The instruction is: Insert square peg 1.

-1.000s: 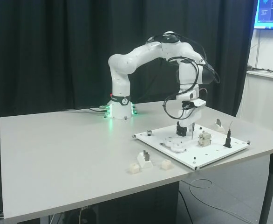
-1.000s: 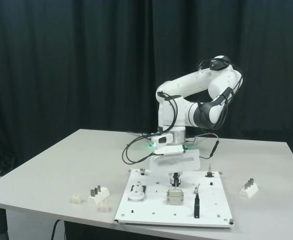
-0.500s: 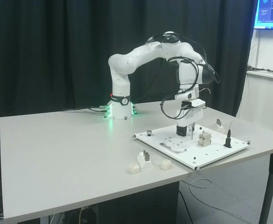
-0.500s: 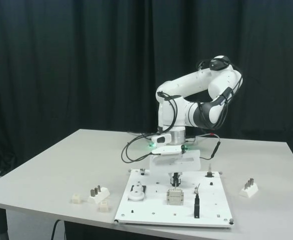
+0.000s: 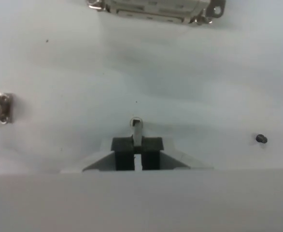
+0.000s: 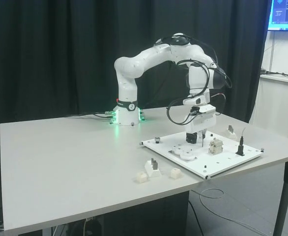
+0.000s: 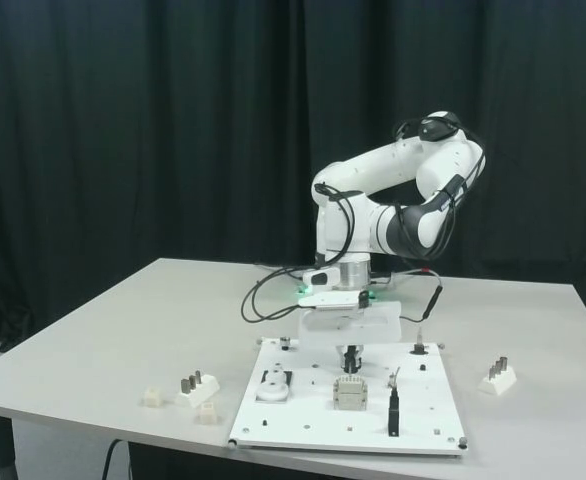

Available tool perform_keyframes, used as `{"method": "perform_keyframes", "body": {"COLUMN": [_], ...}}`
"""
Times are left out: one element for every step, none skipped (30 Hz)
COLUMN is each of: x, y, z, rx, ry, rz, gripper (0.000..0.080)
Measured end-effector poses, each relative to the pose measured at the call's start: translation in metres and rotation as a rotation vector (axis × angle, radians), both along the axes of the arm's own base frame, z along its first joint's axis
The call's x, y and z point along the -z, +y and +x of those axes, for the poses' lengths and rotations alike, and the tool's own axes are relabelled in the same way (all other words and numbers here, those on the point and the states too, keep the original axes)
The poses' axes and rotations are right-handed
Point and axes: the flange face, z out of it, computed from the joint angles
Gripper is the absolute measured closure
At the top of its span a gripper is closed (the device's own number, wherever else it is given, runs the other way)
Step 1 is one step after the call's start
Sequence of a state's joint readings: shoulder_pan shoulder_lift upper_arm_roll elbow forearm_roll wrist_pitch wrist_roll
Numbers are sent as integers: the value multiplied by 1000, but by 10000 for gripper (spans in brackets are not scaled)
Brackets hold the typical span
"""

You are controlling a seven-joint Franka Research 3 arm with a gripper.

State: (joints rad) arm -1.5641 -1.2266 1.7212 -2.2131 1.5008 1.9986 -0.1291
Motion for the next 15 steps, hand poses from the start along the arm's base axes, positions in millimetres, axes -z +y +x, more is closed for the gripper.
{"method": "perform_keyframes", "body": {"x": [0, 0, 0, 0, 0, 0, 1, 1, 1, 1, 0, 0, 0, 0, 0], "y": [0, 0, 0, 0, 0, 0, 0, 0, 0, 0, 0, 1, 1, 1, 1], "z": [0, 0, 0, 0, 0, 0, 0, 0, 0, 0, 0, 0, 0, 0, 0], "rx": [4, 7, 9, 11, 13, 14, 16, 19, 22, 24, 25, 26, 26, 26, 26], "ry": [-1, -2, -3, -4, -6, -6, -6, -6, -6, -6, -6, -6, -6, -6, -6], "rz": [0, 1, 1, 1, 2, 2, 2, 3, 3, 4, 4, 4, 4, 4, 4], "gripper": [774, 774, 774, 774, 774, 774, 774, 774, 774, 774, 774, 774, 774, 774, 774]}}
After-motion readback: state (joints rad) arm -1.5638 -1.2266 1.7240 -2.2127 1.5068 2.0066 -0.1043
